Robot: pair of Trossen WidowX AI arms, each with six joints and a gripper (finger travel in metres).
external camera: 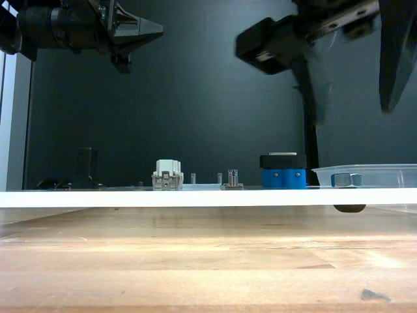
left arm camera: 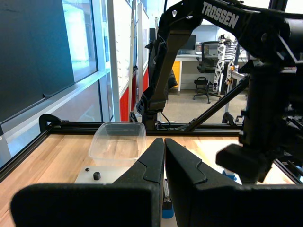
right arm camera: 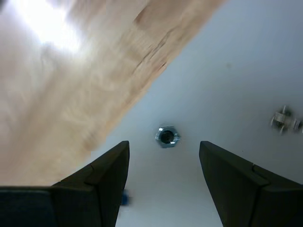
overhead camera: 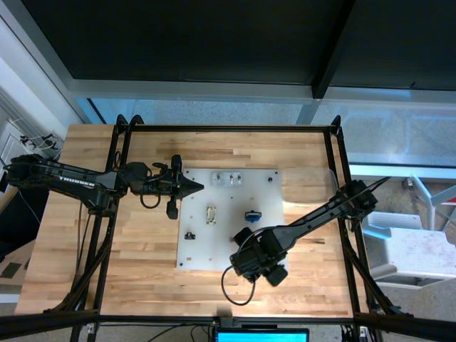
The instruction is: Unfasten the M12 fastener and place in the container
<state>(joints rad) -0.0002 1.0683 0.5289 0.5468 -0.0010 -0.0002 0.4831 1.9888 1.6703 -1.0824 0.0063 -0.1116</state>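
Note:
The M12 fastener (right arm camera: pixel 166 136), a small silver hex nut, sits on its stud on the white board (right arm camera: pixel 246 71), the dark stud end showing in its hole. My right gripper (right arm camera: pixel 164 144) hangs straight above it, open, one finger on each side and clear of it. In the low view the nut (external camera: pixel 346 179) shows in front of the container (external camera: pixel 384 171) with the right gripper (external camera: pixel 354 116) well above. In the high view the right gripper (overhead camera: pixel 262 262) hides the nut. The clear container (left arm camera: pixel 117 141) looks empty. My left gripper (overhead camera: pixel 198 187) hovers shut over the board's far left edge.
A blue-and-white knob (overhead camera: pixel 252 215) stands mid-board just beyond the right gripper. A white connector (overhead camera: pixel 211 216), silver posts (overhead camera: pixel 229 178) and a black post (overhead camera: pixel 270 179) also stand on the board. The container (overhead camera: pixel 310 187) lies right of the board.

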